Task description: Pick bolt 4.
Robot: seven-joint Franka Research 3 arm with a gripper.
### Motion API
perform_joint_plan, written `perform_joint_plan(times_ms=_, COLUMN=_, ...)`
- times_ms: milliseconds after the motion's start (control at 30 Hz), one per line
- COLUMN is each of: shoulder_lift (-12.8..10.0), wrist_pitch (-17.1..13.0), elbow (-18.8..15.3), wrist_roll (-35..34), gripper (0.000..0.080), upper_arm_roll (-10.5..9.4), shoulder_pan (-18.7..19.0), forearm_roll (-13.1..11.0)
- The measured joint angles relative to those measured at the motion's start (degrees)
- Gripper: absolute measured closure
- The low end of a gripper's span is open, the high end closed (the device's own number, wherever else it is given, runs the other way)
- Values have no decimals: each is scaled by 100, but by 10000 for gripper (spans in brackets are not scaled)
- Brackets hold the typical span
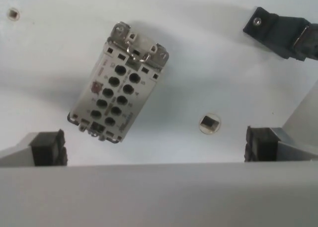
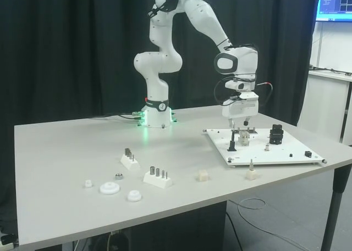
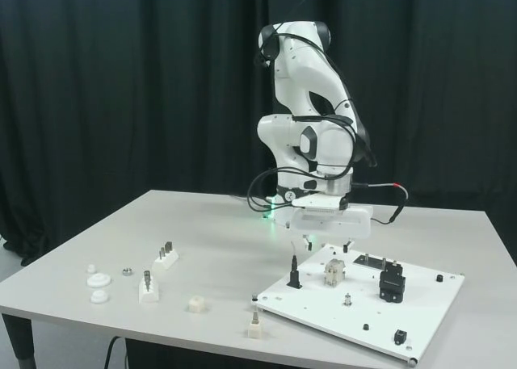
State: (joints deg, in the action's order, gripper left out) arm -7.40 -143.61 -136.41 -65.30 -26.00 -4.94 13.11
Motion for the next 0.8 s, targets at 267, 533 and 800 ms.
perform_joint_plan(times_ms=267, shoulder_lift=0, wrist_pitch=-21, elbow=2, wrist_roll=3, gripper=3, upper_arm_roll=24, shoulder_pan=-4, forearm_roll=4)
perform_joint_plan(times_ms=533, shoulder_lift=0, wrist_pitch=-38, elbow=4, wrist_roll=13, gripper=3, upper_arm_roll=48, shoulder_pan=-12, forearm_roll=8)
perform_joint_plan(times_ms=800, shoulder_lift=0, wrist_pitch=-39, elbow=13, wrist_roll=67, gripper=3, upper_arm_roll=49, shoulder_pan=-51, forearm_roll=12)
